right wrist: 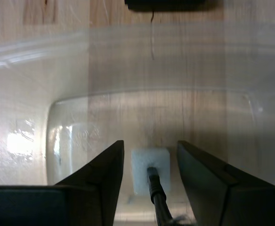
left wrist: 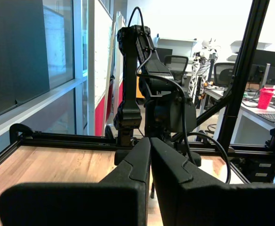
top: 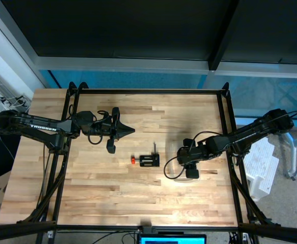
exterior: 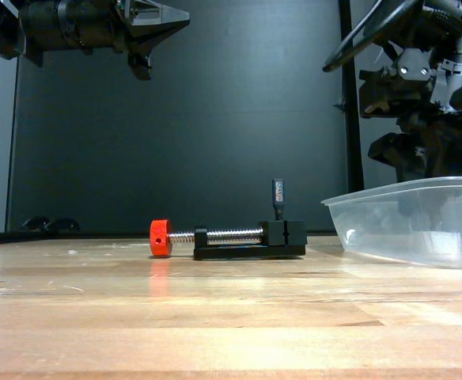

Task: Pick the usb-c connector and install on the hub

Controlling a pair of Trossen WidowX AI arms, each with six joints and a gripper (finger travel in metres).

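The right gripper (right wrist: 150, 145) is held open just to the right of the small black bench vise with a red screw knob (exterior: 247, 237), lowered into a clear, shallow plastic tub (exterior: 405, 226) that is set on the pale wooden table (top: 113, 193) beside that vise. Its two dark fingers (right wrist: 104, 174) are spread to either side of the usb-c connector (right wrist: 150, 167), a white square block with a black lead, which is seen lying free on the tub floor between them; no contact with either finger can be made out. A small dark upright piece with a grey face (exterior: 278, 194) is clamped in the vise and stands above its jaws. The left gripper (left wrist: 149, 141) is found beyond the vise and to its left, raised well above the table, its fingers pressed together with nothing gripped between them.
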